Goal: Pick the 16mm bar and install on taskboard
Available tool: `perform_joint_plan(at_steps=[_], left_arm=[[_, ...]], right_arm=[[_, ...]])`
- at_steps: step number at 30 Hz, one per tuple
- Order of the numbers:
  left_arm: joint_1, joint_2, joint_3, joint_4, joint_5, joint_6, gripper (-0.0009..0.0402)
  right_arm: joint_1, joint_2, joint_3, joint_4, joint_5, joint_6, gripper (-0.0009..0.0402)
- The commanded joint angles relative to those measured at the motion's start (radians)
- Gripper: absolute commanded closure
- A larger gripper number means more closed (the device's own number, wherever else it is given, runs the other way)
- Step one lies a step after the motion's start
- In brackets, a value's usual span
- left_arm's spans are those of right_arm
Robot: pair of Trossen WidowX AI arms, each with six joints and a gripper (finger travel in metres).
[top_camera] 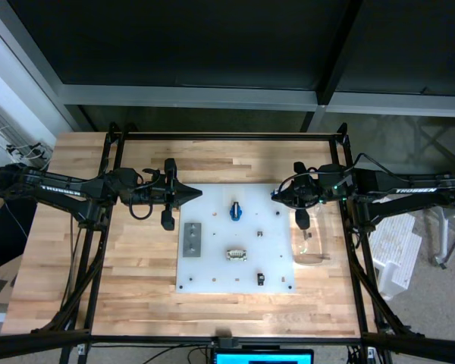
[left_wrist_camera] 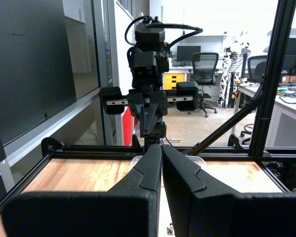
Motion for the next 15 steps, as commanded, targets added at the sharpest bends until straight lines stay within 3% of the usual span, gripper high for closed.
perform_joint_plan(at_steps=[1, 15], left_arm=[[0.0, 0.0, 0.0, 0.0, 0.0, 0.0, 0.0393], [0.0, 0.0, 0.0, 0.0, 0.0, 0.0, 0.0393]], right_arm=[[0.003, 0.013, 0.044, -0.142, 0.0, 0.008, 0.0393], [0.073, 0.143, 0.199, -0.623, 0.0, 0.004, 0.0393]])
